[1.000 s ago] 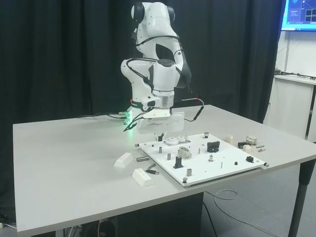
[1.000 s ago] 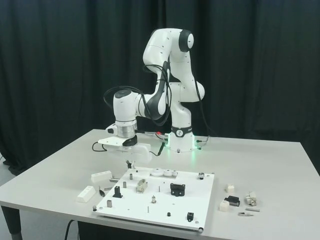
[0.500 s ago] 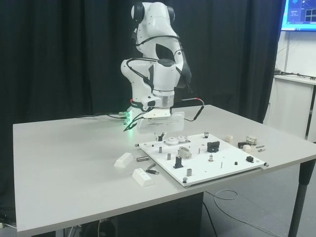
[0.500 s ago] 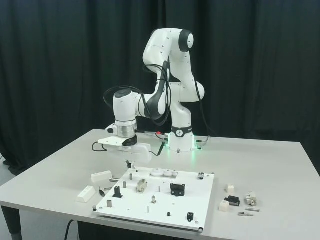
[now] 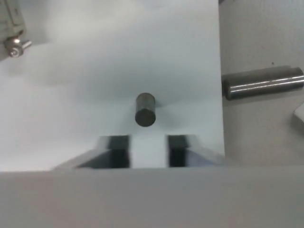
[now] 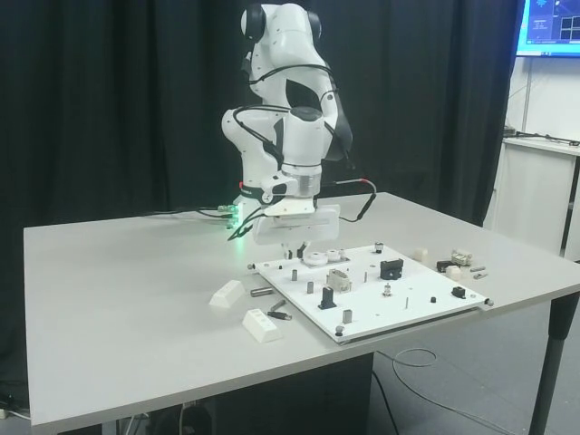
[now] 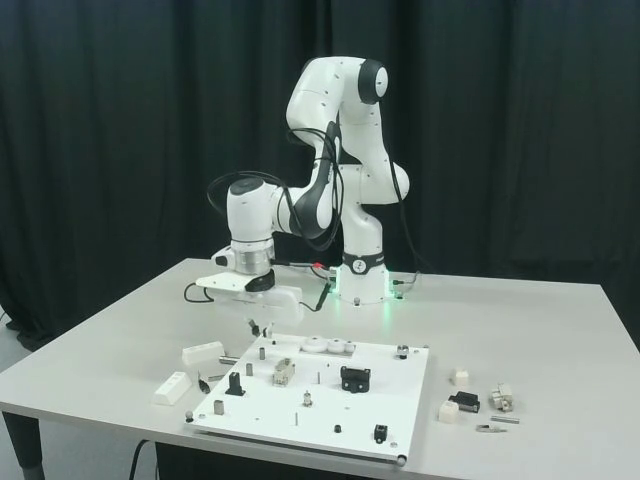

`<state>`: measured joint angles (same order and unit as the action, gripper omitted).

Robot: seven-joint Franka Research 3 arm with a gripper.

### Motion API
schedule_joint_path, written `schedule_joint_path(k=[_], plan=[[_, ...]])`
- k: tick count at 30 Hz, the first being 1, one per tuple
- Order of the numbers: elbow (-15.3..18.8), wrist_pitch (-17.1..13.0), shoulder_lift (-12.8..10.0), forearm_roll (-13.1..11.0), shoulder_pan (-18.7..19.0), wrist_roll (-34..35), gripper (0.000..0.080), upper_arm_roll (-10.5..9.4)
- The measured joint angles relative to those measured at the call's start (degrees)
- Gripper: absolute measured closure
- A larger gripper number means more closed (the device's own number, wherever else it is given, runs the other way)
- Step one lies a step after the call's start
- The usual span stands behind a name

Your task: Remove round peg 3.

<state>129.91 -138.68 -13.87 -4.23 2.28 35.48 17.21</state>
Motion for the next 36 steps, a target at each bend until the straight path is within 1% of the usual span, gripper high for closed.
schedule_joint_path(k=[1, 2, 10, 11, 16, 17, 22, 23, 36], plan=[[0.0, 0.0, 0.0, 0.0, 0.0, 0.4, 0.0802, 0.0], [-0.1, 0.0, 0.0, 0.0, 0.0, 0.9, 0.0629, 0.0], [-0.2, -0.2, 0.0, 0.0, 0.0, 2.1, 0.0629, 0.0], [-0.2, -0.2, 0.0, 0.0, 0.0, 2.1, 0.0083, 0.0], [-0.1, -0.5, -0.1, 0.0, 0.1, 2.0, 0.0083, 0.0], [-0.1, -0.6, -0.1, 0.0, 0.1, 1.9, 0.0022, 0.0], [0.3, -1.5, -0.7, 0.0, 0.2, 1.3, 0.0022, 0.0], [0.4, -1.7, -0.8, 0.0, 0.2, 1.2, 0.0007, 0.0], [0.6, -3.9, -2.8, 0.0, 0.3, 1.0, 0.0003, -0.01]])
